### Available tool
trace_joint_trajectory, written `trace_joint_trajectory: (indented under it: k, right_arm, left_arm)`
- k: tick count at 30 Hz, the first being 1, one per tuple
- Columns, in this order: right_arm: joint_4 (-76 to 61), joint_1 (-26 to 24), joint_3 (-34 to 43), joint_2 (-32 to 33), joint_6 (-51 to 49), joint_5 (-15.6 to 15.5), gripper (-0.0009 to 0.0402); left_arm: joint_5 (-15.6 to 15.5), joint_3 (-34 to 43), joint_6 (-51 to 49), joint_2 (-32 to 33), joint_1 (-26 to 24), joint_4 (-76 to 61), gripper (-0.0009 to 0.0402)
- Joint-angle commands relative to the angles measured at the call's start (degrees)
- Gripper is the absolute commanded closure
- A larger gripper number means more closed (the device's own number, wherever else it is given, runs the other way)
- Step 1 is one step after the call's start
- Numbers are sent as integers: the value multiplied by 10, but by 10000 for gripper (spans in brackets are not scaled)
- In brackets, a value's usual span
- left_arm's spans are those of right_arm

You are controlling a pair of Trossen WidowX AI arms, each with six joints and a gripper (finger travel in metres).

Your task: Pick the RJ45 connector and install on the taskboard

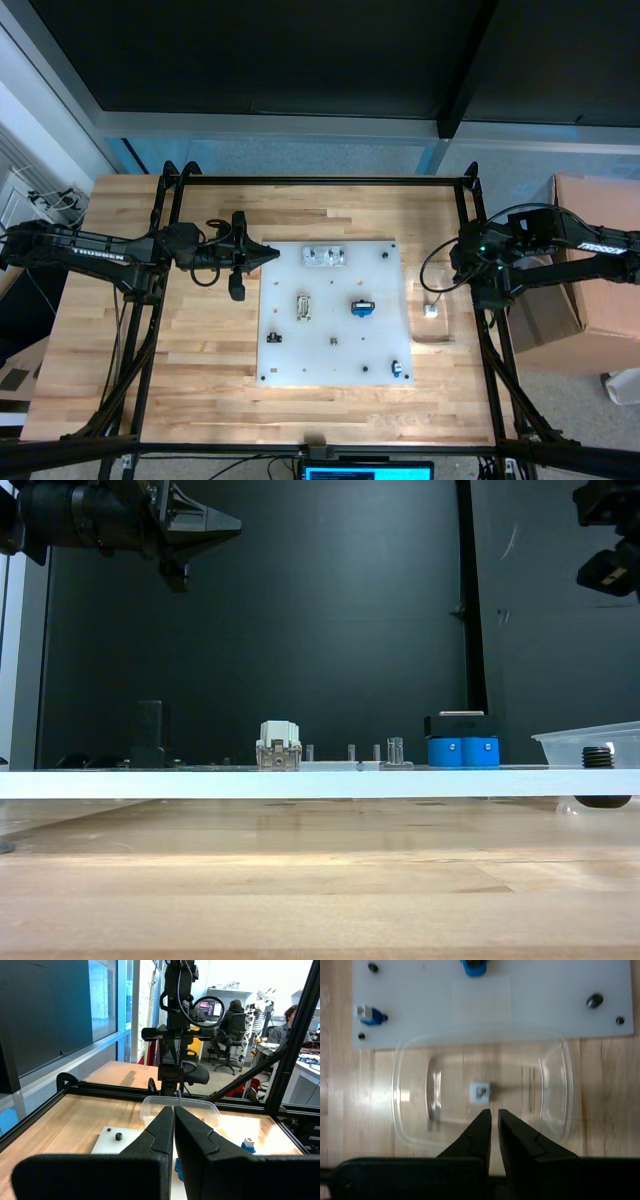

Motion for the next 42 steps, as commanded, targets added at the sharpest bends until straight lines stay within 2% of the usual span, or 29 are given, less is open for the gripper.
trace_joint_trajectory:
  k: [1,9,13,24,28,30,42]
  right_arm:
    - [-5,0,-3,2,1,2,334]
    - [-2,4,-55,3,26,2,250]
    - [17,5,-96,4,32,2,227]
    - [78,42,-127,39,78,2,224]
    - [90,90,-137,65,102,33,224]
    - [108,102,-143,76,103,38,224]
    - [184,109,-164,150,100,31,224]
  left_arm:
    - [0,0,0,0,0,0,393]
    - [0,0,0,0,0,0,393]
    - [0,0,0,0,0,0,393]
    - [0,0,0,0,0,0,393]
    - [0,0,0,0,0,0,393]
    - [0,0,0,0,0,0,393]
    - [0,0,0,0,0,0,393]
